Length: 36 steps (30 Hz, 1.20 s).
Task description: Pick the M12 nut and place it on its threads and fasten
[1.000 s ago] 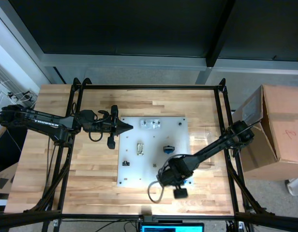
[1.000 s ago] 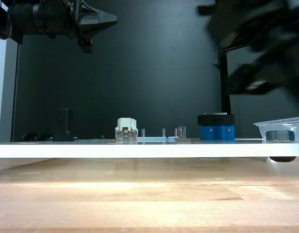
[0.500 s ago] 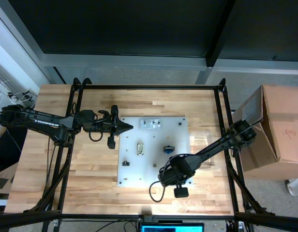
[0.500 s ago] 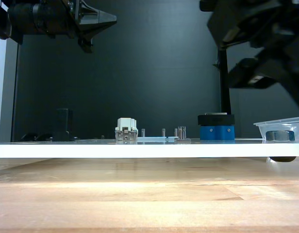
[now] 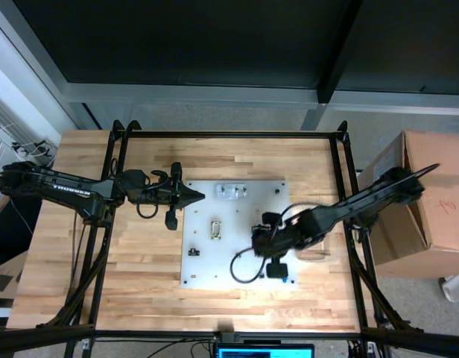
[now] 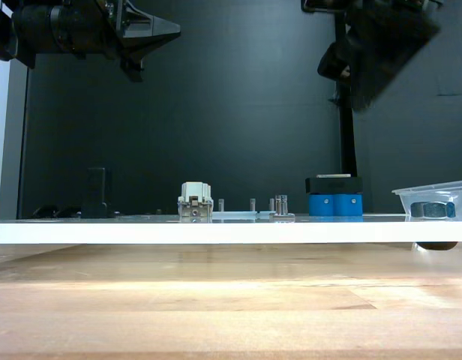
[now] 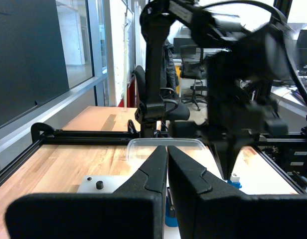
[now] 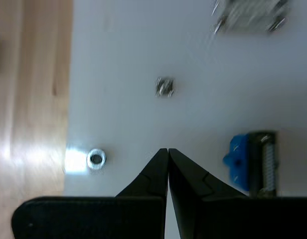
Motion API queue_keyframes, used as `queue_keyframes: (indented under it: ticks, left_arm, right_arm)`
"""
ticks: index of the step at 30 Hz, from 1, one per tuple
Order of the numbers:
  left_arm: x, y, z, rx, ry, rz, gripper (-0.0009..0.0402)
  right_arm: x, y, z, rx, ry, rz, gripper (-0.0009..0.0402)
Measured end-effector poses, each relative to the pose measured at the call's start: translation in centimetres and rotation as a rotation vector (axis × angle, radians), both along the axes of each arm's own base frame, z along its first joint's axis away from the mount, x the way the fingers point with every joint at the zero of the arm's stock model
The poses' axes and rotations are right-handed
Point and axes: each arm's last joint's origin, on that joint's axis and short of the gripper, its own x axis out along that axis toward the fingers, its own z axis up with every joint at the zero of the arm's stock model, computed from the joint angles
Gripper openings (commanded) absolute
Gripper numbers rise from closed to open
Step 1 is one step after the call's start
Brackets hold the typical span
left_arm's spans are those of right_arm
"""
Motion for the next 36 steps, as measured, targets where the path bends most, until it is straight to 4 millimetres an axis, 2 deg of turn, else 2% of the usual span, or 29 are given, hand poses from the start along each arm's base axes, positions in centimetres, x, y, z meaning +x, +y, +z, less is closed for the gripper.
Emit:
queue_keyframes:
  ticks: [12, 15, 19, 24, 29, 36]
  left_arm:
    - [0.0, 0.0, 0.0, 0.000, 0.001, 0.000, 0.0000]
    - [0.0, 0.0, 0.0, 0.000, 0.000, 0.000, 0.0000]
    - [0.0, 0.0, 0.0, 0.000, 0.001, 0.000, 0.0000]
    - [0.0, 0.0, 0.0, 0.000, 0.000, 0.000, 0.0000]
    - [0.0, 0.0, 0.0, 0.000, 0.000, 0.000, 0.0000]
    - [0.0, 0.0, 0.0, 0.000, 0.001, 0.000, 0.0000]
  right_arm:
    - [-4.7, -8.8, 3.3, -0.057, -0.566, -0.125, 0.0000]
    - [-6.2, -10.2, 3.7, -0.039, -0.700, -0.131, 0.0000]
    - [-7.9, -11.0, 3.8, -0.052, -0.862, -0.122, 0.0000]
    - [-9.5, -11.6, 2.9, -0.041, -0.984, -0.129, 0.0000]
    - [-9.9, -12.1, 2.2, 0.000, -1.059, -0.110, 0.0000]
    - [-10.0, -12.6, 0.6, -0.007, -1.073, -0.141, 0.0000]
